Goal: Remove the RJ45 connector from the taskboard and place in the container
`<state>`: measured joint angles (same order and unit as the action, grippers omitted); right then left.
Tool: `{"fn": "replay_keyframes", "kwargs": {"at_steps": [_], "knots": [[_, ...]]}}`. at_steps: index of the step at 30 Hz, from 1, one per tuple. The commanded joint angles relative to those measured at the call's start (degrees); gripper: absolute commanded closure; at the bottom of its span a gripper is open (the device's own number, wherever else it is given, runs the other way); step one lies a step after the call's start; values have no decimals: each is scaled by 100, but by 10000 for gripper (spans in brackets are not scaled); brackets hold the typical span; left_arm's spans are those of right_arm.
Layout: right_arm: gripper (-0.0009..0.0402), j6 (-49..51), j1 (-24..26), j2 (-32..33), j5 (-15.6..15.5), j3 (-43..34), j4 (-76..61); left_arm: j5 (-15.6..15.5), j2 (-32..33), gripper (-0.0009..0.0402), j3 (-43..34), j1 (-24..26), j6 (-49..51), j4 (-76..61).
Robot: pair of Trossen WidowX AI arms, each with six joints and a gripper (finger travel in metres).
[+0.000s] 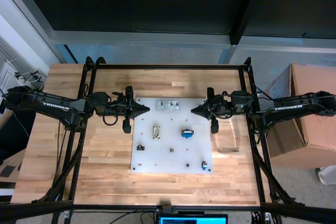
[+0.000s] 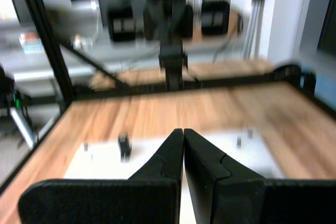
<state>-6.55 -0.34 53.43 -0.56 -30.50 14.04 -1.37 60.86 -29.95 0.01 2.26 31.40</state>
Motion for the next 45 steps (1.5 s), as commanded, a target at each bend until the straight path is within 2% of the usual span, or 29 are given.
{"fn": "replay_keyframes", "kwargs": {"at_steps": [1,3,9,18,23,29,37,40,45], "knots": [[393,0,-293,-13,238,-232,-780,0,0,393,0,-2,0,0],[394,-2,-531,-7,437,-396,-1226,0,0,393,0,0,-2,0],[393,-208,-1410,24,1327,-1067,-2756,0,0,393,0,0,-2,0],[394,-1248,-2634,605,2061,-1967,-4612,0,0,393,0,-2,-2,0],[393,-1906,-3156,1099,2070,-2387,-5287,0,0,393,0,-2,-2,0],[393,-2417,-3539,1816,2037,-3025,-6168,0,0,393,0,-2,-2,0],[393,-2798,-3755,2306,1530,-3587,-6553,0,0,393,0,-2,0,0],[393,-2911,-3759,2498,1528,-3816,-6951,0,0,393,0,0,-2,0],[388,-2975,-3773,2739,1239,-3965,-7246,0,0,393,0,-2,-2,0]]}}
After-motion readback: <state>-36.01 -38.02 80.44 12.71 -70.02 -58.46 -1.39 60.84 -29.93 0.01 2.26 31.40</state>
